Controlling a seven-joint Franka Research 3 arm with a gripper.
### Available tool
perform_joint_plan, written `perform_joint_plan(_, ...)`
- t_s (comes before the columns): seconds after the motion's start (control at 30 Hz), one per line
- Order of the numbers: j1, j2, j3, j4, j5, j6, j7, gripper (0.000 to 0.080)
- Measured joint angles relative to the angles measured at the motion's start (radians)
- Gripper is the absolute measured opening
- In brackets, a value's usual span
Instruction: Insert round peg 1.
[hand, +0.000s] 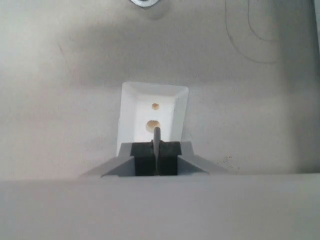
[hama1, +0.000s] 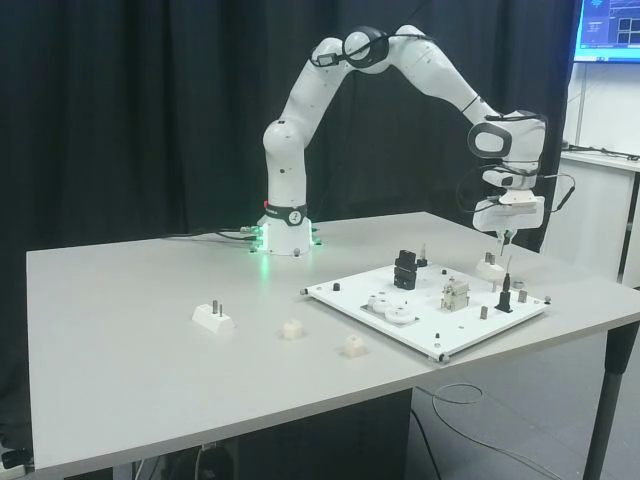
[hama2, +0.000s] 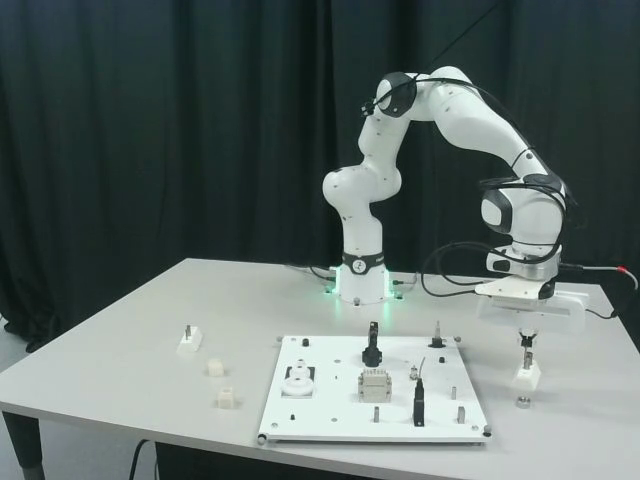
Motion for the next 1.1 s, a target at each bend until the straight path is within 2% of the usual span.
perform_joint_plan(0.73,0.000,0.000,-0.006,0.000,-0.004,0.000,0.002,0.0015)
perform_joint_plan(0.93,0.000,-0.006,-0.012,0.000,-0.030,-0.006,-0.006,0.0015)
perform_joint_plan(1.1,0.000,-0.019,-0.022,0.000,-0.055,-0.033,-0.024,0.0015)
